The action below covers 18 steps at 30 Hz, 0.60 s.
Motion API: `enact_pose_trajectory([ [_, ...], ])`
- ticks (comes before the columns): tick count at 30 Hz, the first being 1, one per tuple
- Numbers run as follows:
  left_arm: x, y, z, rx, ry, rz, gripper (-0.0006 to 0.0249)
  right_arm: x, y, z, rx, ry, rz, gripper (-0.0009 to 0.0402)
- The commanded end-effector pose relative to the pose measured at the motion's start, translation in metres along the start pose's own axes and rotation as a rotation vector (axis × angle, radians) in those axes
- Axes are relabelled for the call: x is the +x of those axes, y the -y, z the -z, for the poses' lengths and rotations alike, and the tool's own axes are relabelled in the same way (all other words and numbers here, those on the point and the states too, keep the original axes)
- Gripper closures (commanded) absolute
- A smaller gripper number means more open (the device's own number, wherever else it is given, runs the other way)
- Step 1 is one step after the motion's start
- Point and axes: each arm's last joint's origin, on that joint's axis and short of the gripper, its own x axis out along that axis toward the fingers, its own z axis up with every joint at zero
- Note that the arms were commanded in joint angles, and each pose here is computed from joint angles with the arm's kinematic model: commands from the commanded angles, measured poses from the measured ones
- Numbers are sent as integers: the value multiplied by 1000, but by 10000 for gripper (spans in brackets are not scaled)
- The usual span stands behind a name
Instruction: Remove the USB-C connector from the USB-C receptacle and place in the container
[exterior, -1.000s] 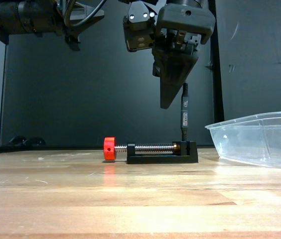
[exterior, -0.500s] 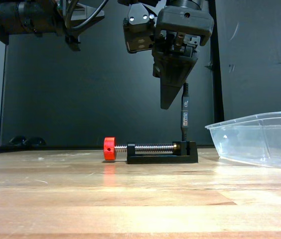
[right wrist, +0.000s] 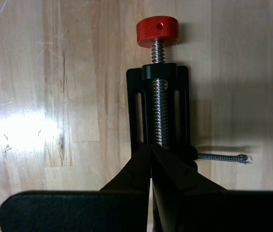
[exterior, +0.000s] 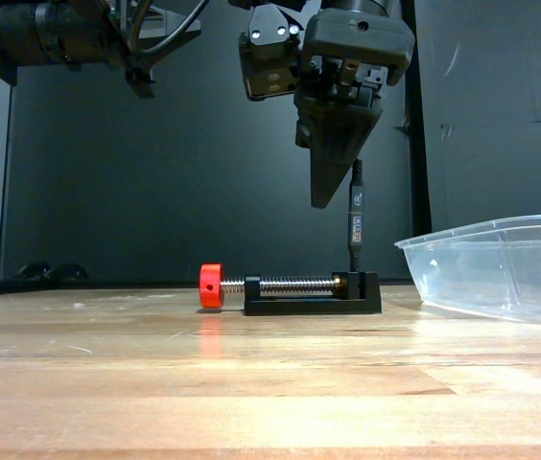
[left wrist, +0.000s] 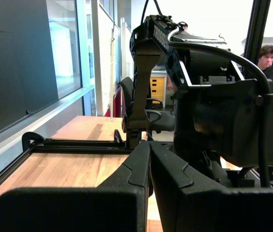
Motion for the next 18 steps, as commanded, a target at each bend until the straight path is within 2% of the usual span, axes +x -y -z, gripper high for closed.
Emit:
enact_pose_trajectory([
  [1,0,0,0,0,0,0,243,-14,1,0,3,30,-8,393],
  [11,0,0,0,0,0,0,243,-44,3,-4,0,58,-13,393],
  [16,0,0,0,0,0,0,243,-48,3,-4,-7,59,-13,391],
  [18,0,0,0,0,0,0,243,-47,3,-3,-11,48,-10,378],
])
